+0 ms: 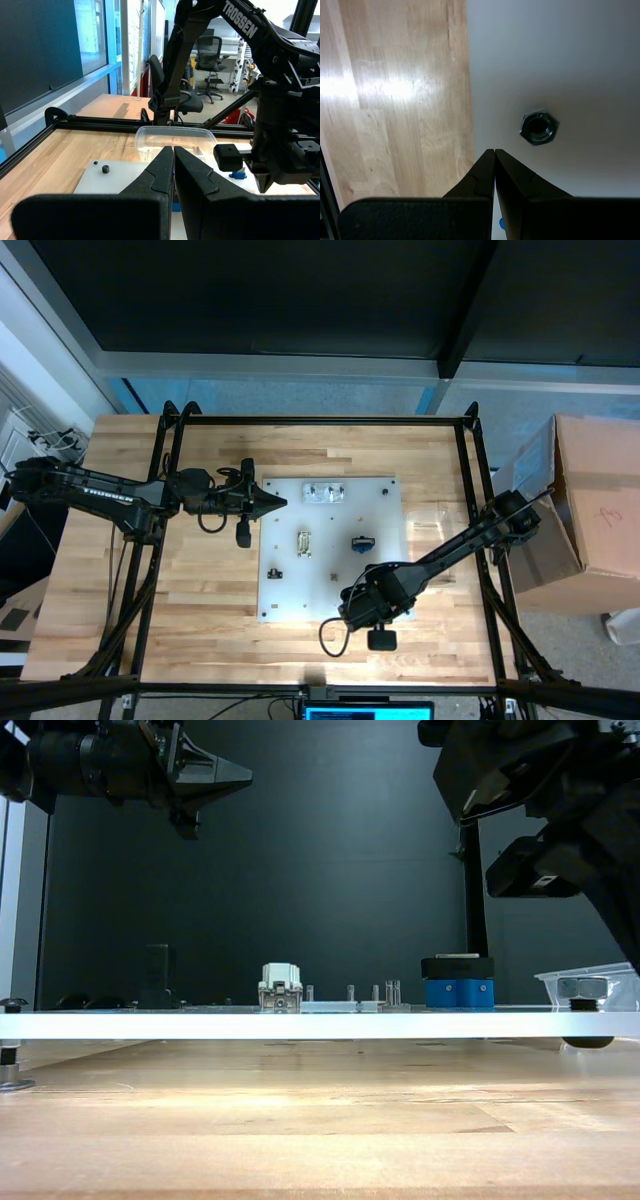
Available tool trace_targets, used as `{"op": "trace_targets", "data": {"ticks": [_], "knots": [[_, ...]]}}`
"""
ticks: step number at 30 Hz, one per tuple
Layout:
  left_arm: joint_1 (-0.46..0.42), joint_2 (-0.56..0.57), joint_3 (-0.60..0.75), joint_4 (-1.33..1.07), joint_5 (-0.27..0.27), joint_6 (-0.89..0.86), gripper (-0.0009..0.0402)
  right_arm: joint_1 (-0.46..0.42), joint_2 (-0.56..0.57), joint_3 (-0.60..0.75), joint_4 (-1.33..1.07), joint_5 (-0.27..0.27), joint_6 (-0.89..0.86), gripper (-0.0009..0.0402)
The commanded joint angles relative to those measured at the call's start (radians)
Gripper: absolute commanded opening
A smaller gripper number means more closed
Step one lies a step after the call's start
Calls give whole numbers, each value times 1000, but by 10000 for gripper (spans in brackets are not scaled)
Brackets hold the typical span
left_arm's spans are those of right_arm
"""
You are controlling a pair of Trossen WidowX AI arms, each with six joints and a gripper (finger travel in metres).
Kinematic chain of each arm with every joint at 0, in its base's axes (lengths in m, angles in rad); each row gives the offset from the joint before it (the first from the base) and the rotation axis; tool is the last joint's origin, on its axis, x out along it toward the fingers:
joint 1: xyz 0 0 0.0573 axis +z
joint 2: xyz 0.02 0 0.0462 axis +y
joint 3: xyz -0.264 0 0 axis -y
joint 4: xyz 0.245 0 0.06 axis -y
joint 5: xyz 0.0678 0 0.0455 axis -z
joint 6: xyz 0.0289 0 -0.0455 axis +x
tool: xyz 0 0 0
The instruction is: Unfasten the M12 nut and place it in the container
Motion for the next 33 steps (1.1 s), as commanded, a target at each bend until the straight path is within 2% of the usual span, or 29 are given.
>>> {"op": "trace_targets", "data": {"ticks": [1, 4, 5, 8, 10, 11, 18, 24, 26, 29, 33], "knots": [[0, 0, 0, 0, 0, 0, 0, -1, 1, 0, -1, 34, 0, 0], [0, 0, 0, 0, 0, 0, 0, -2, 1, 0, -4, 76, 0, 0], [0, 0, 0, 0, 0, 0, 0, -2, 1, 0, -13, 109, 5, 0], [0, 0, 0, 1, 0, 0, 0, -2, -5, 4, -88, 265, 64, 0], [0, 0, 0, 0, 0, 0, 0, -1, -6, 17, -136, 318, 76, 0], [0, 0, 0, 1, 0, 0, 0, -1, -6, 23, -148, 323, 80, 0], [0, 0, 0, 0, 0, 0, 0, -1, -13, 35, -153, 304, 111, 0], [0, 0, 0, 3, 0, 0, 0, -6, -33, 55, -153, 166, 304, 8], [0, 0, 0, 1, 0, 0, 0, -9, -42, 66, -159, 138, 378, 27], [0, 0, 0, -4, 1, 0, 0, -12, -52, 74, -170, 129, 517, 68], [0, 0, 0, -3, 0, 0, 0, -12, -52, 73, -166, 122, 556, 139]]}}
